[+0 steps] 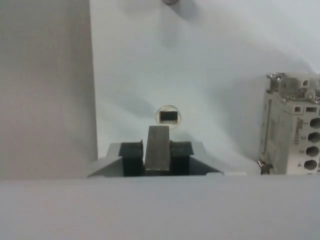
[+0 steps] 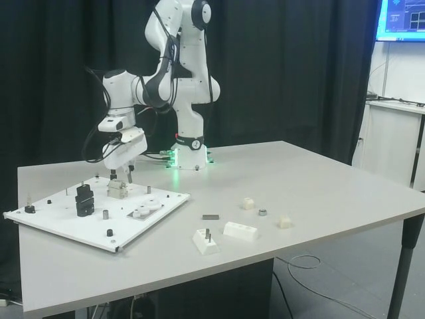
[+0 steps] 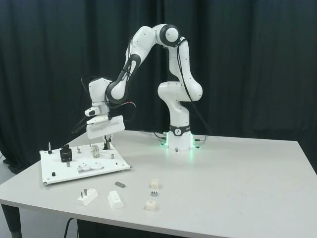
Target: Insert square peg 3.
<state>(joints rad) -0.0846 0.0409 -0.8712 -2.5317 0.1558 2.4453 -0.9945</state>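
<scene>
In the wrist view my gripper [image 1: 157, 159] is shut on a grey square peg [image 1: 158, 144], which stands upright between the black pads [image 1: 131, 156]. Just beyond the peg's tip, a small rectangular hole [image 1: 168, 116] ringed by a thin circle sits in the white board [image 1: 210, 60]. The peg's tip is still apart from the hole. In the room views the gripper [image 2: 123, 174] [image 3: 106, 144] hangs low over the far part of the white board [image 2: 66, 224] [image 3: 59, 177], next to a grey connector block [image 1: 295, 130] [image 2: 118, 189].
On the board stand a black block [image 2: 84, 199] [image 3: 66, 153], white gears [image 2: 145, 209] and thin posts. On the grey table lie a dark peg [image 2: 210, 216] [image 3: 120, 184], white holder blocks [image 2: 240, 230] [image 3: 87, 197], small cubes [image 2: 285, 221] [image 3: 151, 205] and a nut [image 2: 263, 212].
</scene>
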